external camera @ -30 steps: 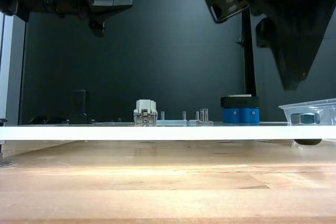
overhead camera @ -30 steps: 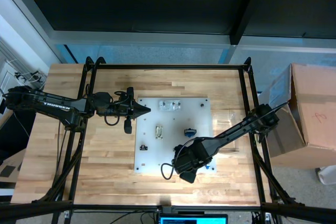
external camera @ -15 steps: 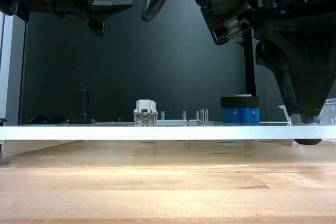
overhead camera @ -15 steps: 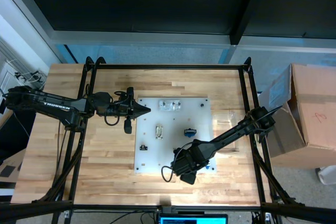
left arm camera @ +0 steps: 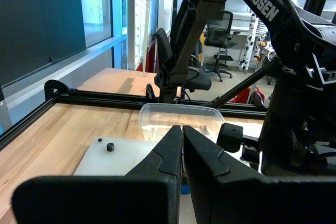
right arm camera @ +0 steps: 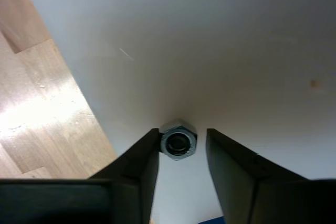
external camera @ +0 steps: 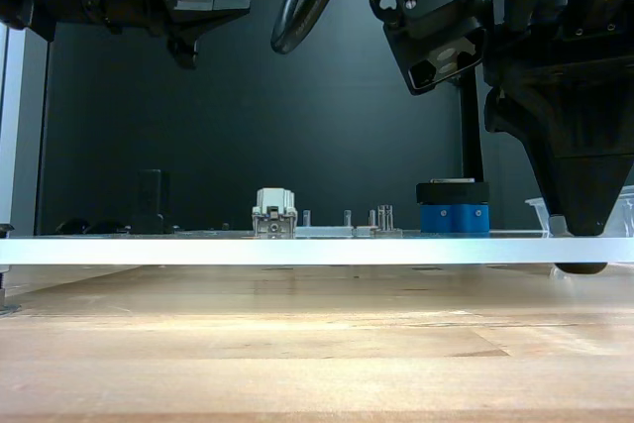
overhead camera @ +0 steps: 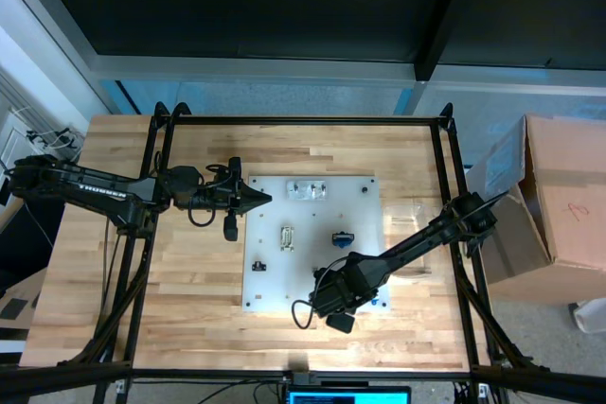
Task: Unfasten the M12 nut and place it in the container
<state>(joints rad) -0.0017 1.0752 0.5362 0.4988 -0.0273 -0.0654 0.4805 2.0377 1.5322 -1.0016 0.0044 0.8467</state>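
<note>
The silver M12 nut sits on its stud on the white board, with dark thread showing in its hole. My right gripper points straight down over it near the board's near right edge, fingers open on either side. One finger touches the nut and a thin gap shows at the other. In the low view the right gripper reaches board level and hides the nut. The clear container lies right of the board; no nut shows in it. My left gripper hovers shut, high over the board's far left edge.
A grey connector and a blue-and-black block stand mid-board. A cardboard box sits off the table's right edge. A black frame rings the table. Through the left wrist view the container shows beyond the shut fingers.
My right gripper has come down from well above the board to straddle the nut, which it now hides in the low view. The left arm has not moved.
</note>
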